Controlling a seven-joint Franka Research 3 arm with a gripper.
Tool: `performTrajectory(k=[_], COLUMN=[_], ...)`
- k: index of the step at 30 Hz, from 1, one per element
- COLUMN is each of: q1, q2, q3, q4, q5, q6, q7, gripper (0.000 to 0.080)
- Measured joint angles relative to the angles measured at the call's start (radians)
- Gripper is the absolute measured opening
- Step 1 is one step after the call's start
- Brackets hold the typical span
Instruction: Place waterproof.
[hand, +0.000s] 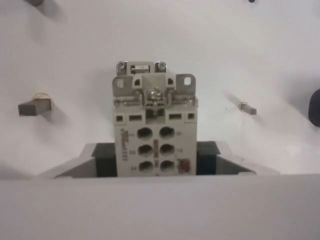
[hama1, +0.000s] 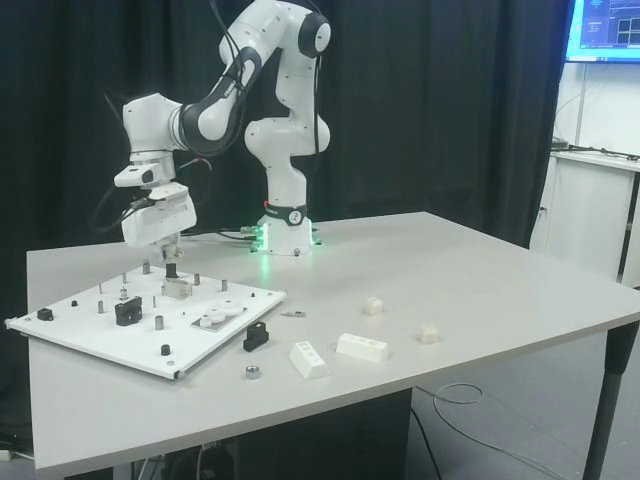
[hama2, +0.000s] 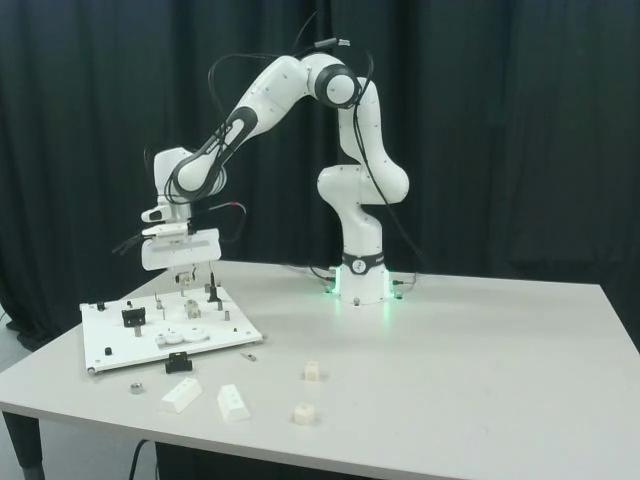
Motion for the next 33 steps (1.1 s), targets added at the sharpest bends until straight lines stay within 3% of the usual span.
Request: performTrajectory(k=[33], q1=[0.000], q2=[-0.005], q3=[-0.002], q4=[0.027], q5=[-0.016], q6=[-0.039], q7=[0.017], gripper=[0.0316])
